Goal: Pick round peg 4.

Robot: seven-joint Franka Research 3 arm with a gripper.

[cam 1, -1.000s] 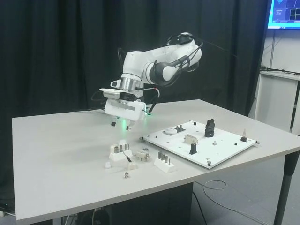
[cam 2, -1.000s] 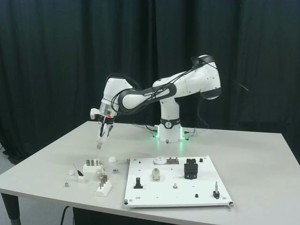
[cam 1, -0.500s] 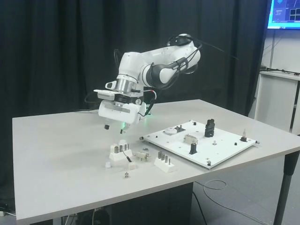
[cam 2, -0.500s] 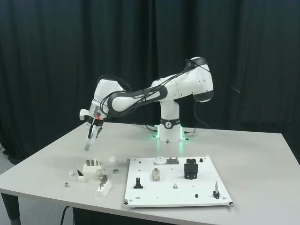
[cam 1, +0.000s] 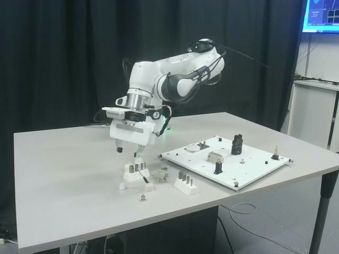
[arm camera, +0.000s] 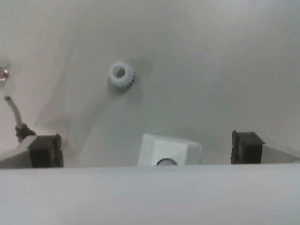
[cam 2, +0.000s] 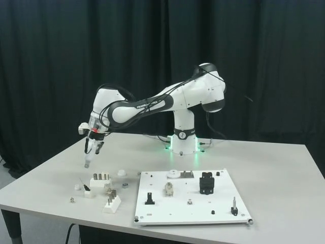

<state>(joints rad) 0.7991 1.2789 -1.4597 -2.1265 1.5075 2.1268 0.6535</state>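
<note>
Several short grey round pegs stand upright in a white holder block [cam 1: 134,169] [cam 2: 100,181] near the table's front left. I cannot tell which of them is peg 4. My gripper [cam 1: 128,152] [cam 2: 87,163] hangs a little above the table, just beside and behind that block, touching nothing. In the wrist view my gripper [arm camera: 145,149] is open, its black pads [arm camera: 45,150] spread wide, with the block's corner [arm camera: 168,151] and one peg top below and between them.
A second white holder [cam 1: 186,183] [cam 2: 112,203] carries more pegs. A thin black-tipped probe [cam 1: 144,179] [cam 2: 84,184] [arm camera: 16,119] leans nearby. A white gear [arm camera: 121,75] lies on the grey table. The white assembly board [cam 1: 249,169] [cam 2: 223,211] lies to the right.
The arm has swung away from the board, carrying my gripper leftward and slightly lower, to beside the peg holder. The fingers hold nothing throughout.
</note>
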